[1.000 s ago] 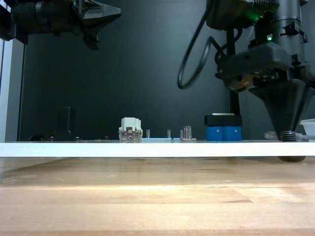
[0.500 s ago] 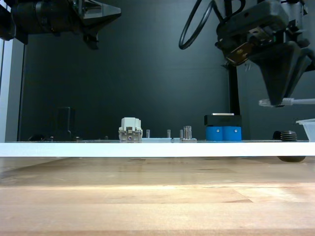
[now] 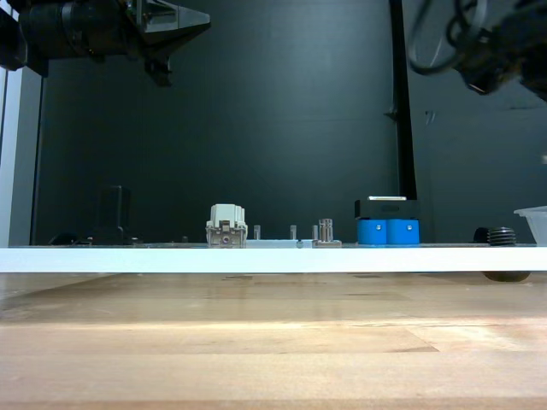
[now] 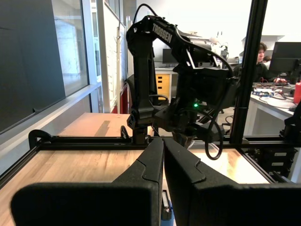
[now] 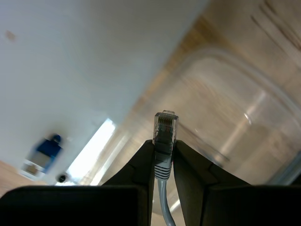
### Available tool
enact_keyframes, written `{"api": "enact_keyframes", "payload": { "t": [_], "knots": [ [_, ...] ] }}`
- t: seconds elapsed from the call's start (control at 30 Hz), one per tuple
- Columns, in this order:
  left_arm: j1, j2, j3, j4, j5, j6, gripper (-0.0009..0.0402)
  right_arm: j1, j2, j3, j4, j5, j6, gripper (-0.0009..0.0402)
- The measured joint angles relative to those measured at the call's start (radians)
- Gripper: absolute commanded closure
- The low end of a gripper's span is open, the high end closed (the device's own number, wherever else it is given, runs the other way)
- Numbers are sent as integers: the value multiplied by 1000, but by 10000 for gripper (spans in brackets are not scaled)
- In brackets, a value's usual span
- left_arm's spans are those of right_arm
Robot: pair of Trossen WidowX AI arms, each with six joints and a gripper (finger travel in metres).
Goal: Remove the RJ45 connector from the taskboard and place in the container
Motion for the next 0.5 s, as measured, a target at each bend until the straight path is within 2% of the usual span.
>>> {"api": "enact_keyframes", "payload": {
  "t": [0.1, 0.2, 0.5],
  "knots": [
    [0, 0, 0, 0, 0, 0, 393, 19, -24, -51, 8, -35, 15, 379],
    [0, 0, 0, 0, 0, 0, 393, 36, -47, -101, 48, -68, 16, 343],
    [0, 0, 0, 0, 0, 0, 393, 47, -84, -201, 144, -58, -10, 205]
  ]
}}
